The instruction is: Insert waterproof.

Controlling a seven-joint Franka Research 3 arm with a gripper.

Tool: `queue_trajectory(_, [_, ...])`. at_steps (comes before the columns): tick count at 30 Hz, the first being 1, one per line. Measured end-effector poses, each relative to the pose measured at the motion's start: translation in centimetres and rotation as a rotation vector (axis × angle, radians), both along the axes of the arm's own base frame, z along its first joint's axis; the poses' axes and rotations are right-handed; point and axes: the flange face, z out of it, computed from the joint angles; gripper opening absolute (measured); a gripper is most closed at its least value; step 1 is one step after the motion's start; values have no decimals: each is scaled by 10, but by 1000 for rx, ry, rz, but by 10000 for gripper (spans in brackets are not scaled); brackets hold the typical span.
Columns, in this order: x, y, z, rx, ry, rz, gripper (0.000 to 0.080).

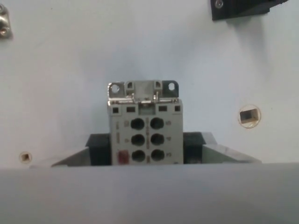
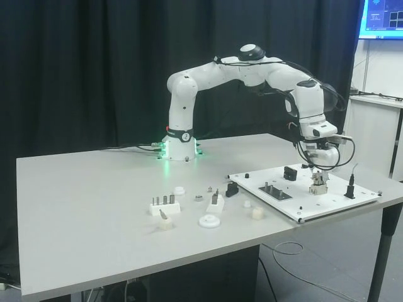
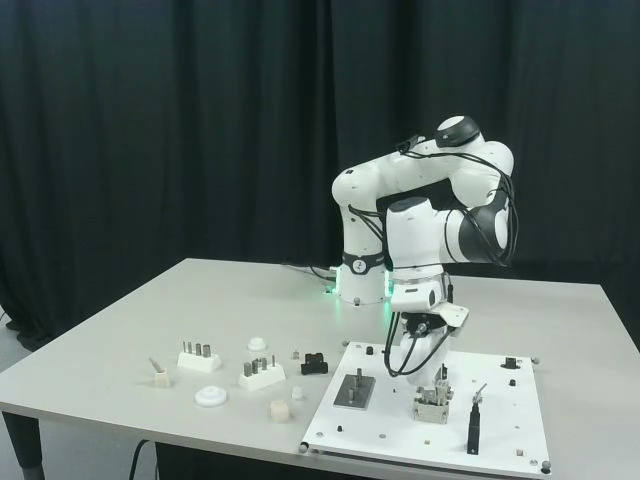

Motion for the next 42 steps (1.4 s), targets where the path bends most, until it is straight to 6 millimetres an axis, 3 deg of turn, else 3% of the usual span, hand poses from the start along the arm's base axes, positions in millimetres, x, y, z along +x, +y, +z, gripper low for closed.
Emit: queue_trajectory(42, [-2, -3, -3, -29, -44, 110, 313])
